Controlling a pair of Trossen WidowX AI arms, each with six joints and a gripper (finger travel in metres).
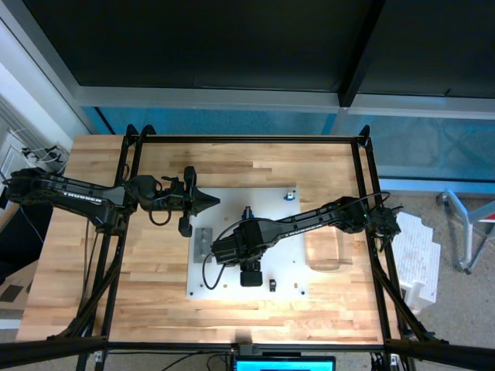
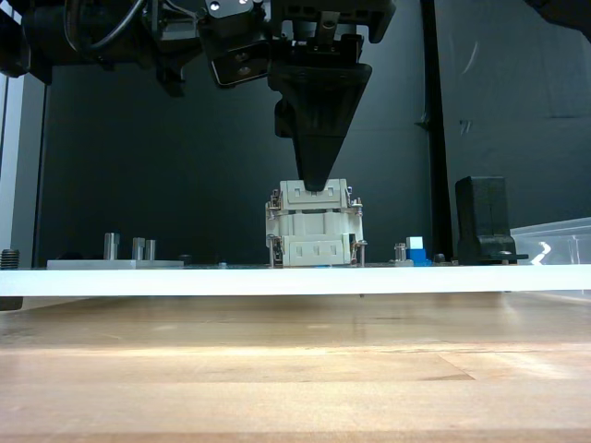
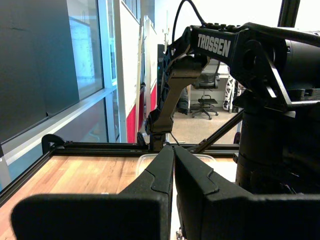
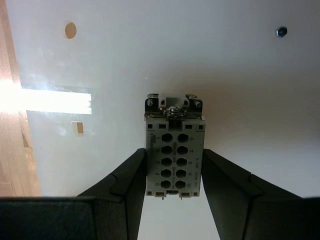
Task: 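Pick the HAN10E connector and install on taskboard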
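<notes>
- The small, pale grey-white rectangular HAN10E connector (image 4: 174,150) stands on top of a beige socket (image 2: 314,247), near the middle of the large, flat, white square taskboard (image 4: 210,60).
- The right gripper (image 4: 174,155) points straight down, its two black fingers pressed against the connector's long sides.
- The left gripper (image 3: 173,162) hovers over the taskboard's far left edge, fingers closed together and holding nothing.
- The taskboard lies on the wooden worktop (image 1: 155,263).

The high view looked down from above the near edge over the whole taskboard (image 1: 263,202). The low view sat level and close at that edge, and both shared the board. The left wrist view ran level along the closed left gripper (image 3: 173,167) at the board's left edge. The right wrist view looked straight down, close, along the right gripper (image 4: 173,155) clasping the HAN10E connector (image 4: 174,130).
</notes>
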